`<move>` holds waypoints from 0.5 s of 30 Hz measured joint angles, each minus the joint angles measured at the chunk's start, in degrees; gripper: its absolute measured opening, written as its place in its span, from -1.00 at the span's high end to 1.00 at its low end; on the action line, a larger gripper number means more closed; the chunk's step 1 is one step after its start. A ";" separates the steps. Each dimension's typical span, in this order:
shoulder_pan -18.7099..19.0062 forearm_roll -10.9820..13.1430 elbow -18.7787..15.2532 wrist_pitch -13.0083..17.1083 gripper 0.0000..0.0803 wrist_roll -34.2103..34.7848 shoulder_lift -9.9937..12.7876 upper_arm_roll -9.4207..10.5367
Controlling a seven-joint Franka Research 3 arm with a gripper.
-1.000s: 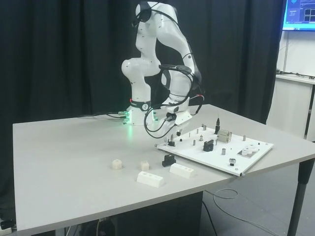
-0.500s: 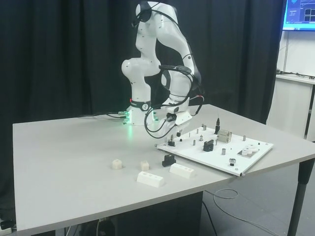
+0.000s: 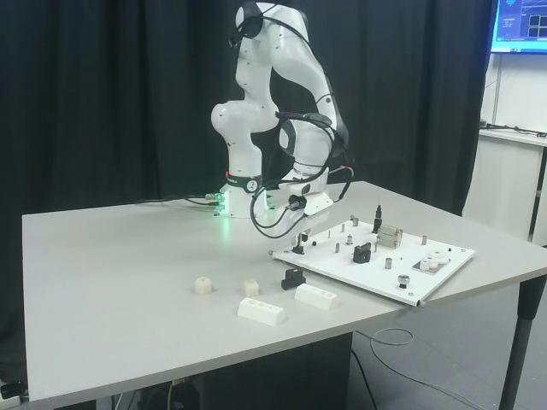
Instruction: Remove Ethernet.
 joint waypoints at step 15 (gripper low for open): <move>-0.03 -0.62 0.07 1.23 0.80 -0.21 0.02 -0.96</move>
